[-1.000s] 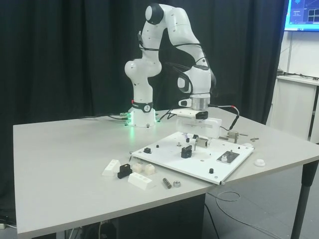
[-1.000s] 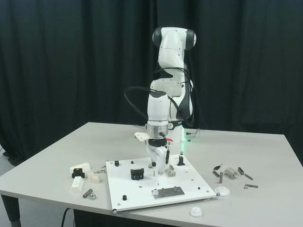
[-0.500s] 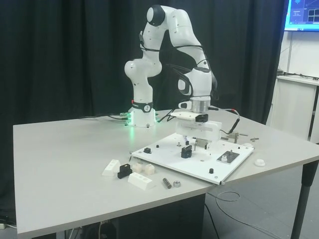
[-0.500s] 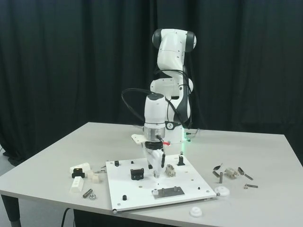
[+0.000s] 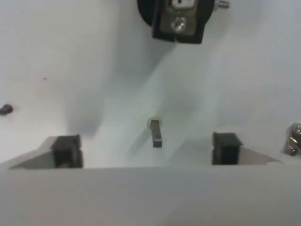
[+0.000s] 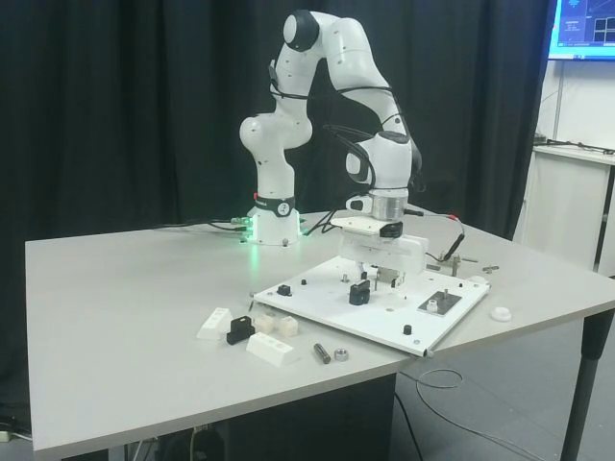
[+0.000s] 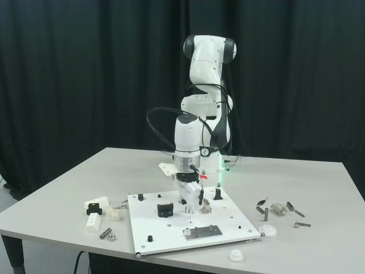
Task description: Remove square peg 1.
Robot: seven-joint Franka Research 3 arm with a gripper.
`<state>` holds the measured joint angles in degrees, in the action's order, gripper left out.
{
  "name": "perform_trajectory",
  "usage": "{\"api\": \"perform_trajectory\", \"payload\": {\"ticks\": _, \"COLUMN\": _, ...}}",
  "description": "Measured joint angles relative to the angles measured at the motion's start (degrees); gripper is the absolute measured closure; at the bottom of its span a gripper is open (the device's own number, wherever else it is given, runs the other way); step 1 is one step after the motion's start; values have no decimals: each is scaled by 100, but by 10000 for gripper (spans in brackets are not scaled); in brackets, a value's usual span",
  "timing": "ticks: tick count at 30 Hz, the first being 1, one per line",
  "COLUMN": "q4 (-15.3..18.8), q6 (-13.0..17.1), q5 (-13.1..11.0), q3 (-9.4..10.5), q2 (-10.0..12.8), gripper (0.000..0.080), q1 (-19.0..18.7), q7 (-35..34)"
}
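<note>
Claw: sitting open; black pads are standing well apart, gripping nothing.
Peg: standing upright in the board, between the two pads, touching neither; not yet removed.
Change: over the last sec the claw has been dropping toward the board and drifting a little toward 9 o'clock in the 2nd room view, away from the small plug block, which is now sitting at its 3 o'clock.
Meaning: approach is looking about done, w/ the peg lined up for a pinch; judging the next move as close, then pull straight up.
Board: white, lying flat on the grey table.
Black bracket: sitting at the claw's 9 o'clock in the 2nd room view, apart from it.
Risk: the peg is looking thin, so an off-centre squeeze may be tilting or jamming it.
Arm base: sitting beyond the board, w/ a green light glowing at its foot.
</note>
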<state>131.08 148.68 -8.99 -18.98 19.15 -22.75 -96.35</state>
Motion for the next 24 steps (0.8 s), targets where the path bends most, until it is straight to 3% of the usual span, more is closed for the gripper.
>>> {"api": "perform_trajectory", "payload": {"ticks": 8, "q4": -16, "q6": 0, "q5": -2, "q3": 6, "q2": 2, "gripper": 112, "q1": 9, "q7": 0}}
{"api": "perform_trajectory", "payload": {"ticks": 9, "q4": -17, "q6": 0, "q5": -3, "q3": 6, "q2": 4, "gripper": 468, "q1": 15, "q7": 0}}
{"api": "perform_trajectory", "payload": {"ticks": 14, "q4": -33, "q6": 0, "q5": -4, "q3": 6, "q2": 29, "gripper": 468, "q1": 64, "q7": 0}}
{"api": "perform_trajectory", "payload": {"ticks": 15, "q4": -40, "q6": 0, "q5": -4, "q3": 6, "q2": 40, "gripper": 656, "q1": 78, "q7": 0}}
{"api": "perform_trajectory", "payload": {"ticks": 21, "q4": -76, "q6": -10, "q5": -28, "q3": 18, "q2": 98, "gripper": 656, "q1": 146, "q7": 0}}
{"api": "perform_trajectory", "payload": {"ticks": 22, "q4": -78, "q6": -14, "q5": -34, "q3": 20, "q2": 99, "gripper": 766, "q1": 148, "q7": 0}}
{"api": "perform_trajectory", "payload": {"ticks": 24, "q4": -81, "q6": -20, "q5": -37, "q3": 19, "q2": 99, "gripper": 766, "q1": 149, "q7": 0}}
